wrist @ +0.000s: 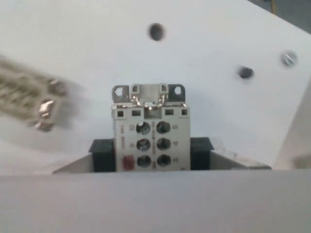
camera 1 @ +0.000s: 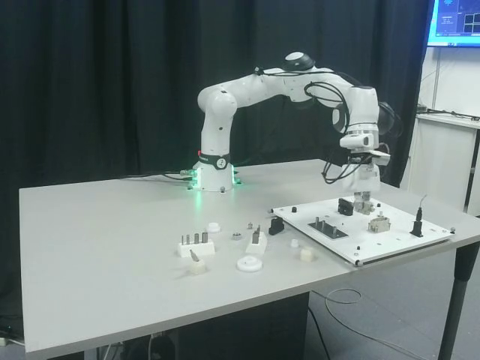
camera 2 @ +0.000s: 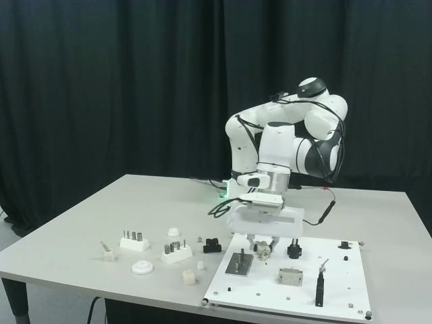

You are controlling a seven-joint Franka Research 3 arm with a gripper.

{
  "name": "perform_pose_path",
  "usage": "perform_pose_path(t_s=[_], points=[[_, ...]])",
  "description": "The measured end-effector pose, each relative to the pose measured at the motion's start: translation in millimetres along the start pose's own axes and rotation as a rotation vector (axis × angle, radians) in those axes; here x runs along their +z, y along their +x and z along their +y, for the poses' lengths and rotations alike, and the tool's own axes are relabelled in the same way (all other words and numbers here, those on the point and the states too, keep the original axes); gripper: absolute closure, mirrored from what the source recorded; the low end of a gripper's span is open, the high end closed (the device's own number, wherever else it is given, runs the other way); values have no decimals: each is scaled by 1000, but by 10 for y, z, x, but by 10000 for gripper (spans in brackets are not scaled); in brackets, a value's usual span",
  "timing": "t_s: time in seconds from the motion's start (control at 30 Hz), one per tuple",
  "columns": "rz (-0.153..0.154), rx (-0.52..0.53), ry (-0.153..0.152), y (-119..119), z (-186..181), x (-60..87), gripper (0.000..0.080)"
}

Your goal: Insert waterproof.

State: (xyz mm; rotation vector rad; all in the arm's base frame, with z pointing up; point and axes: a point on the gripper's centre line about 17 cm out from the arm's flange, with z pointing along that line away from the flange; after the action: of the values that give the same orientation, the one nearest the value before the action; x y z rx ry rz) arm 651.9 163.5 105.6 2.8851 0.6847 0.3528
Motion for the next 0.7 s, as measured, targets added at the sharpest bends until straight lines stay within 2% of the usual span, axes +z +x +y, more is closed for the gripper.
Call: perform_pose_path(t_s=[0.23,0.43,0.7], points=[[14,-177,18,68,-187,-70,489],[20,-431,29,102,-307,-136,489],[24,-470,44,111,-360,-171,489]])
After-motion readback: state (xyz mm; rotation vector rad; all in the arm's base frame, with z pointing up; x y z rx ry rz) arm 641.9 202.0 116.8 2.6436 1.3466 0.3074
